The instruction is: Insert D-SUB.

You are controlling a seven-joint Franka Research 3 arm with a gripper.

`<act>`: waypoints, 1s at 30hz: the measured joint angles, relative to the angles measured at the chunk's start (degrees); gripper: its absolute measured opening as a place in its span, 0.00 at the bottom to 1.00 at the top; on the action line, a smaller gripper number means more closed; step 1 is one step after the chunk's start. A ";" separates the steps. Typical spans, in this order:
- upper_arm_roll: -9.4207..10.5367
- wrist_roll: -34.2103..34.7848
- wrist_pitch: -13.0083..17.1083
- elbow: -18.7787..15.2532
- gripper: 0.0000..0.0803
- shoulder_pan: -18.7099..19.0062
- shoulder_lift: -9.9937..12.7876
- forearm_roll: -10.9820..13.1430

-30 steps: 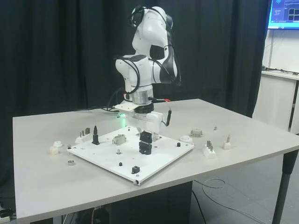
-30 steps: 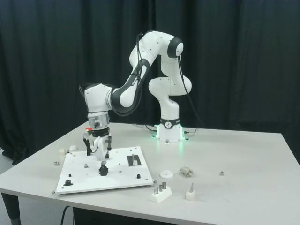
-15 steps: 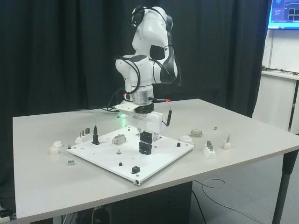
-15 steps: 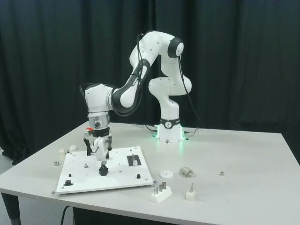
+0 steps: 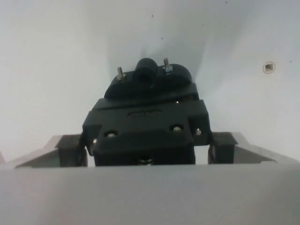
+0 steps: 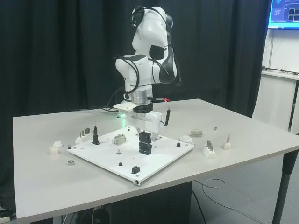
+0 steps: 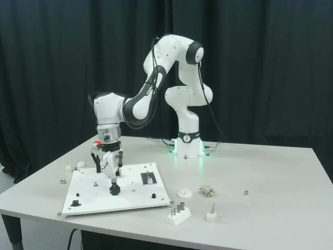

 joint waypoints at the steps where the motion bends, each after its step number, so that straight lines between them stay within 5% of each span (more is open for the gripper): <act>1: 0.02 0.11 0.05 0.00 0.71 0.00 0.01 0.00; 30: 0.03 1.78 0.68 -0.01 0.71 0.15 0.14 -0.25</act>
